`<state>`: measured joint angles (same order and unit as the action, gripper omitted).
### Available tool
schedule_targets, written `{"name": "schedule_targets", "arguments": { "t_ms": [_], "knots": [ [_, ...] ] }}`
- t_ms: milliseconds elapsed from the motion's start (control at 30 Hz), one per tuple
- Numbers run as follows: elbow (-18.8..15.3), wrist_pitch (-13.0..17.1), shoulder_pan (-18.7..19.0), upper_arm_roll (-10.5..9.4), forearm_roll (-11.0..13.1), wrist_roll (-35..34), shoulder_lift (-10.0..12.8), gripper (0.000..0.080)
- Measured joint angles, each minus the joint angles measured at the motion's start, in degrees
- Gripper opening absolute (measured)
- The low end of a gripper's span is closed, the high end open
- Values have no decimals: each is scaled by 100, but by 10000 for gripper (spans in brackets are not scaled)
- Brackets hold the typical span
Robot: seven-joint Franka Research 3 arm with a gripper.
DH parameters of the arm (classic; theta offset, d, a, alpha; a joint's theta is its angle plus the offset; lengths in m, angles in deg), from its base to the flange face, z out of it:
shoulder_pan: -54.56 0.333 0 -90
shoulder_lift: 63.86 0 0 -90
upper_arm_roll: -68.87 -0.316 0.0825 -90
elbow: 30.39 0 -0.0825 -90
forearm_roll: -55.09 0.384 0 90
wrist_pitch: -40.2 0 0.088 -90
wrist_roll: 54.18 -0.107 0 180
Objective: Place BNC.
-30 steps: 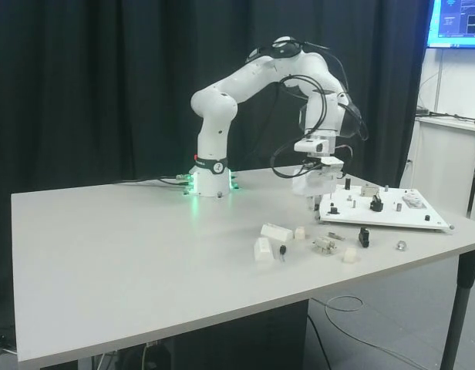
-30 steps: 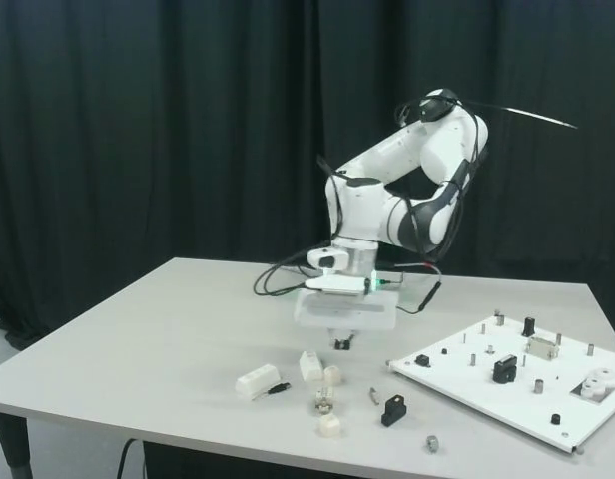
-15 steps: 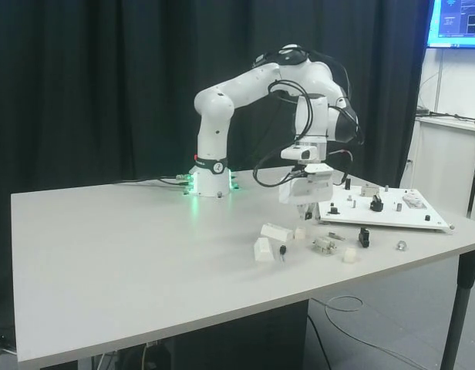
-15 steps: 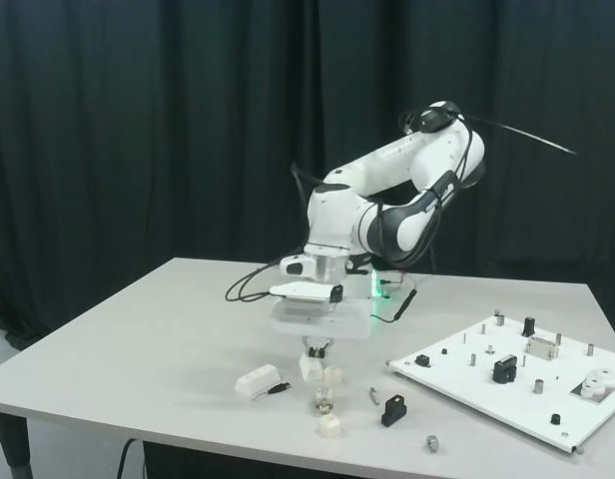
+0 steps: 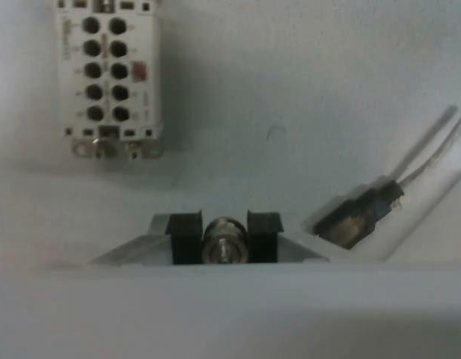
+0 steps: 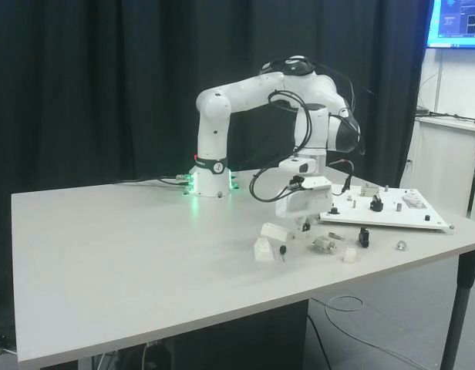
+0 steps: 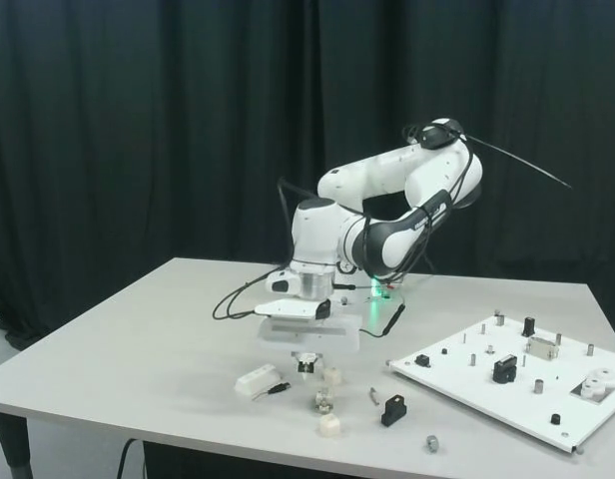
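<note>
Bench (image 6: 129, 239) is carrying the white arm (image 6: 253, 85), the white board (image 7: 507, 394) off to one side and a scatter of loose parts. Arm is hanging low over that scatter, well apart from the board. Multi-hole white connector block (image 5: 107, 75) and a small black plug with wires (image 5: 361, 217) are lying below. Jaws (image 5: 225, 239) are sitting narrow on a small metal barrel, the BNC (image 5: 225, 241). Judging: pickup looks done; transfer to the board and seating are both left.
</note>
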<state>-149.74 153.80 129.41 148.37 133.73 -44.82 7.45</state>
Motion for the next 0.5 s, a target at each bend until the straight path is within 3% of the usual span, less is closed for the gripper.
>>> {"name": "schedule_targets", "arguments": {
  "t_ms": [500],
  "knots": [
    [267, 6, -329, -225, 8, 0, 30, 124]
  ]
}}
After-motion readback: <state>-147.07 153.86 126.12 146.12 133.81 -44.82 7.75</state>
